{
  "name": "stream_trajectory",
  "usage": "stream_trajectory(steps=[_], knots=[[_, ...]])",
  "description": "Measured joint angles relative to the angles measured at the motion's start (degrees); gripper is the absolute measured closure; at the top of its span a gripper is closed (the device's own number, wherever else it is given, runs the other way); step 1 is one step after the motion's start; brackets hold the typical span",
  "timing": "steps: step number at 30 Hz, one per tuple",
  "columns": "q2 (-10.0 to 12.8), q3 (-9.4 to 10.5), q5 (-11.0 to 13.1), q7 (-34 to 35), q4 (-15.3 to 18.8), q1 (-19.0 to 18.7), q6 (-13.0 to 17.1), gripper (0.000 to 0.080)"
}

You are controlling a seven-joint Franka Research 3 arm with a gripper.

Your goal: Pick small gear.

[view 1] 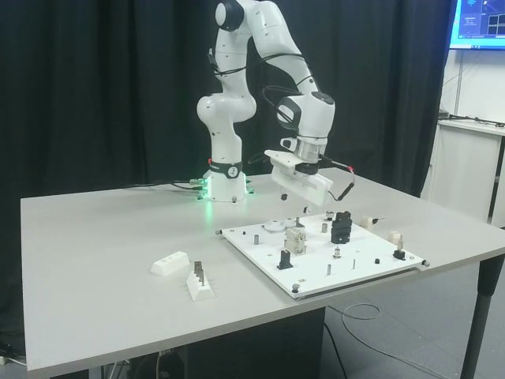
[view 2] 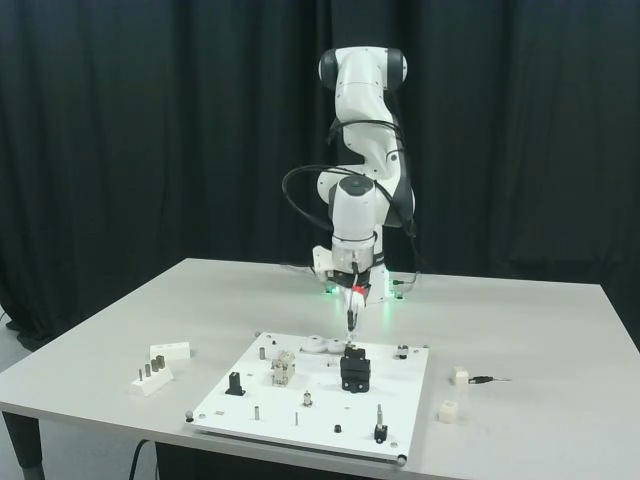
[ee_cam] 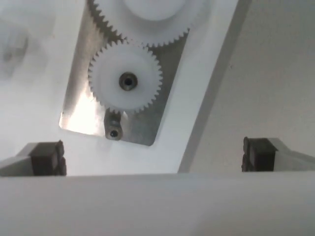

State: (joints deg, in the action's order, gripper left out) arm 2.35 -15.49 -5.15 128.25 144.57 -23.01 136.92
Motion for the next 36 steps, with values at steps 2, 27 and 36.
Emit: stream_trajectory(steps=[2, 27, 36], knots=[[-0.36, 0.0, -0.09, 0.04, -0.01, 0.0, -0.32, 0.0003], [-1.48, -0.09, -1.03, 0.2, -0.46, 0.52, -1.24, 0.0003], [-1.48, -0.1, -2.13, 0.18, -0.65, 0.92, -1.24, 0.0003]])
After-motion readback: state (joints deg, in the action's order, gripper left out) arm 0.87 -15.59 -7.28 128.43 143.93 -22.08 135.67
